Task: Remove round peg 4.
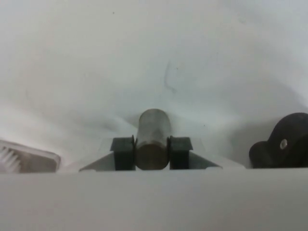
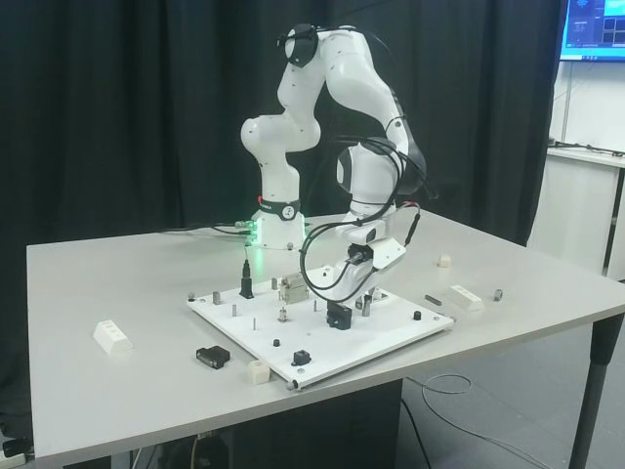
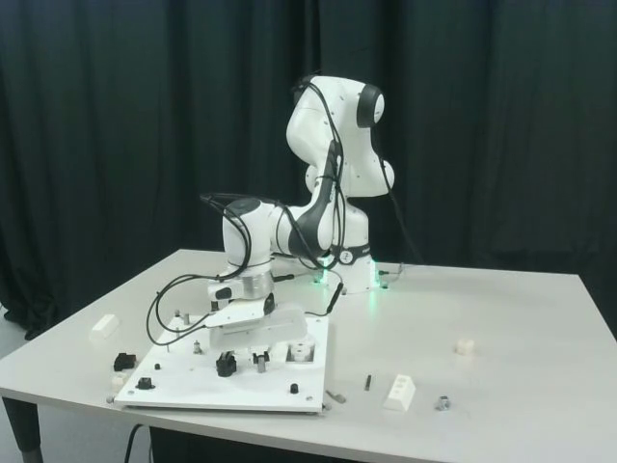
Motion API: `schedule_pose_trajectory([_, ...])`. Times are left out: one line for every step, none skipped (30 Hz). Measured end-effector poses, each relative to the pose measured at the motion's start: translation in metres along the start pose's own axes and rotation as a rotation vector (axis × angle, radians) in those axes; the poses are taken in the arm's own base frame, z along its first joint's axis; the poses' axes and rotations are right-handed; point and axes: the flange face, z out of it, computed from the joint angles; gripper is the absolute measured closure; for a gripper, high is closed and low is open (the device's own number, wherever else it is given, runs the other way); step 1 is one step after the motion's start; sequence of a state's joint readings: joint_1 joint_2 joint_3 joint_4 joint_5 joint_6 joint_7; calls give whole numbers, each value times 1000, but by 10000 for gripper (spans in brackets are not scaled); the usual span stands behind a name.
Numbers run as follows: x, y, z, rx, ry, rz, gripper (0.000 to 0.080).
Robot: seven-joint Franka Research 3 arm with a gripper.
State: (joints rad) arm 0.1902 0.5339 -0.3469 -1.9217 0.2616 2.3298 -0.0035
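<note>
The round peg (image 1: 153,139) is showing as dull grey metal — smooth, with a soft brushed sheen along its side and a flat matt end face. The gripper (image 1: 152,153) fingers (image 1: 122,153) pressing against it are looking like matt black plastic or rubber. The white board (image 2: 391,337) is presenting a smooth, faintly satin surface, lightly scuffed in the wrist view. A black knob (image 1: 284,142) is appearing as matt plastic with a small shiny metal screw at its centre. The arm's shell (image 2: 337,68) is reading as glossy white plastic. The table (image 3: 501,318) is looking smooth and matt grey — the curtain (image 3: 145,116) behind is hanging as black cloth in soft folds.
</note>
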Motion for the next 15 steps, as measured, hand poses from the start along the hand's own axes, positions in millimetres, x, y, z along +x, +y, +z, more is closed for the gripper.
schedule_pose_trajectory([0,0,0,0,0,-1,653])
schedule_pose_trajectory([0,0,0,1,0,-3,653])
schedule_pose_trajectory([0,0,0,1,1,-5,653])
schedule_pose_trajectory([0,0,0,1,1,-7,653])
schedule_pose_trajectory([0,0,0,2,2,-8,653])
schedule_pose_trajectory([0,0,0,2,2,-9,653])
schedule_pose_trajectory([0,0,0,2,2,-10,653])
schedule_pose_trajectory([0,0,0,2,2,-10,653])
schedule_pose_trajectory([0,0,0,2,3,-11,653])
schedule_pose_trajectory([0,0,0,2,3,-12,653])
schedule_pose_trajectory([0,0,0,2,3,-12,653])
schedule_pose_trajectory([0,0,0,2,3,-13,653])
schedule_pose_trajectory([0,0,0,2,2,-14,653])
schedule_pose_trajectory([0,0,0,3,2,-14,653])
schedule_pose_trajectory([0,0,0,3,2,-15,653])
